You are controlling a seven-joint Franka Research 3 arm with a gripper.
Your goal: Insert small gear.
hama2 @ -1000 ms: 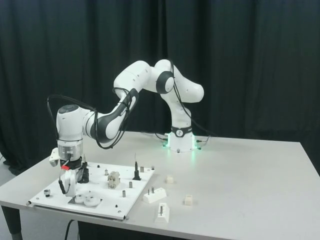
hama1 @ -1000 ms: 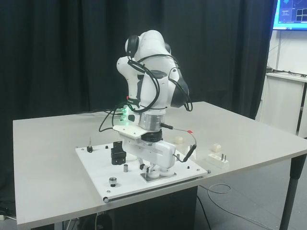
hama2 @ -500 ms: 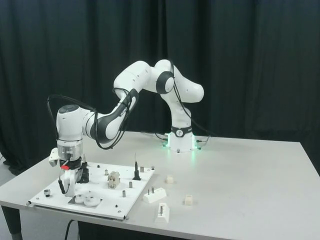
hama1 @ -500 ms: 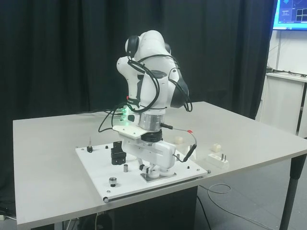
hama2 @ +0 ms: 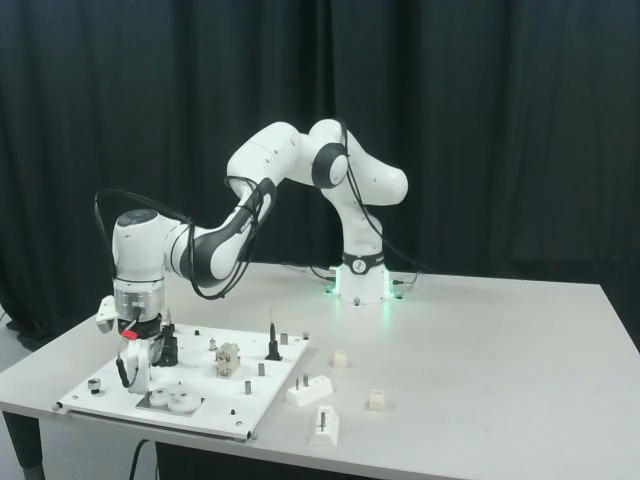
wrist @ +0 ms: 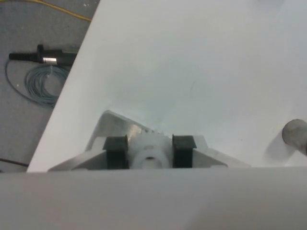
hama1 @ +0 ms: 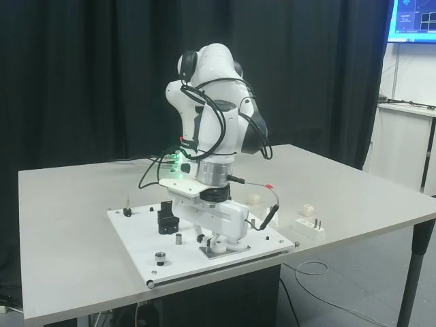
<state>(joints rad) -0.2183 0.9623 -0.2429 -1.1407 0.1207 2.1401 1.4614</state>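
Here we see the end effector (wrist: 149, 152) low over a grey metal plate (wrist: 111, 125), its two black fingertips (wrist: 116, 152) pressed against either side of one small gear (wrist: 149, 154), white and round with a hole at its centre. The gear sits between the pads directly above the plate, though we cannot tell whether it is seated. In the second room view the end effector (hama2: 141, 388) stands at the near edge of a white board (hama2: 260, 396), and just beside it we count two white gears (hama2: 181, 401) lying flat on the plate. One grey peg (wrist: 294, 134) stands on the board near the fingers in the wrist view. In the first room view we count one black block (hama1: 165, 218) and one short dark cylinder (hama1: 160, 258) on the board (hama1: 136, 235). Beyond the board, on the grey table (hama2: 480, 360), we count two long white fixtures (hama2: 307, 389) and two small white cubes (hama2: 376, 399). One white arm (hama2: 270, 160) reaches in from its base, which glows green.
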